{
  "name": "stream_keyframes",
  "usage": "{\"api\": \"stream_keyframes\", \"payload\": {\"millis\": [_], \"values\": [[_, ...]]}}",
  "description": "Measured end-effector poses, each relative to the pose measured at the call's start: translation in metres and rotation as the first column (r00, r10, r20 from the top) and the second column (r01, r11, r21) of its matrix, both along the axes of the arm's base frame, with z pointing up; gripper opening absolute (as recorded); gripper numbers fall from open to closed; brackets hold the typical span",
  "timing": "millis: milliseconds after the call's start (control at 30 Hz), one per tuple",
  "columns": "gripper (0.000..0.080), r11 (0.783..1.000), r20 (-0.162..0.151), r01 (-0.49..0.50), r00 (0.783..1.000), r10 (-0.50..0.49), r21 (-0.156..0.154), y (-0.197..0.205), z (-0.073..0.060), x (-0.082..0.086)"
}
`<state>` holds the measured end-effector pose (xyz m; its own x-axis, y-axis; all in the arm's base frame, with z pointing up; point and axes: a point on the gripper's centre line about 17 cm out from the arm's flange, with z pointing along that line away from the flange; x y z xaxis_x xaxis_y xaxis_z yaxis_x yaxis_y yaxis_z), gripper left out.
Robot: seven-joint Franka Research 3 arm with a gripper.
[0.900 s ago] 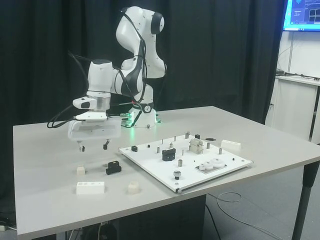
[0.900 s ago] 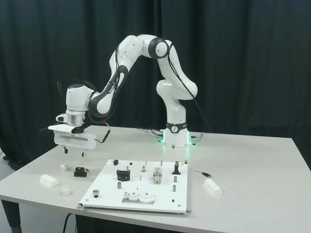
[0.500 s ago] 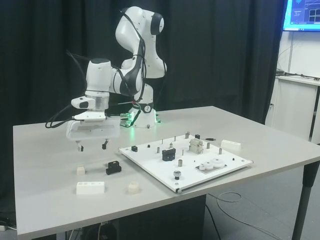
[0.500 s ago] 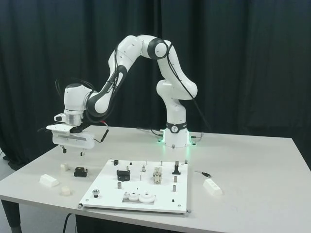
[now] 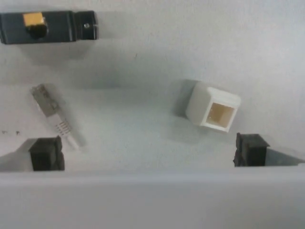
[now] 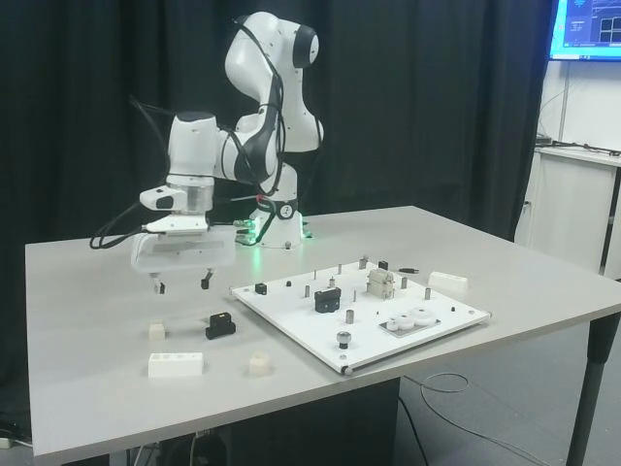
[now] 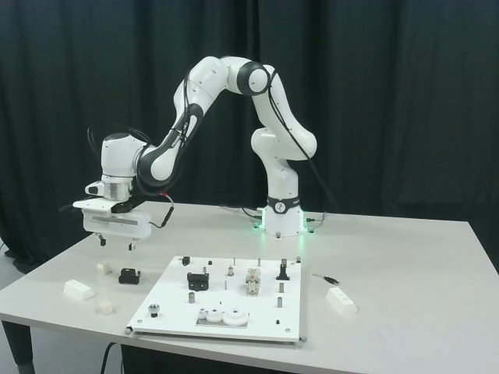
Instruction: Remove waterproof.
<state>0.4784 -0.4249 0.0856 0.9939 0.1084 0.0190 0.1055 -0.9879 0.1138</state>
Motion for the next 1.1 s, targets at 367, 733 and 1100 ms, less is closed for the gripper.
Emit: {"api": "stream_keyframes", "payload": {"millis": [367, 733, 1100], "values": [[0.0800, 1.000, 0.022, 0.007, 1.000, -0.007, 0.010, 0.001, 0.011, 0.013], [0.0800, 0.999, 0.028, 0.023, 0.999, -0.024, 0.047, 0.005, 0.025, 0.024], [0.0800, 0.997, 0.031, -0.016, 0.999, 0.014, 0.079, 0.017, 0.025, 0.029]]}}
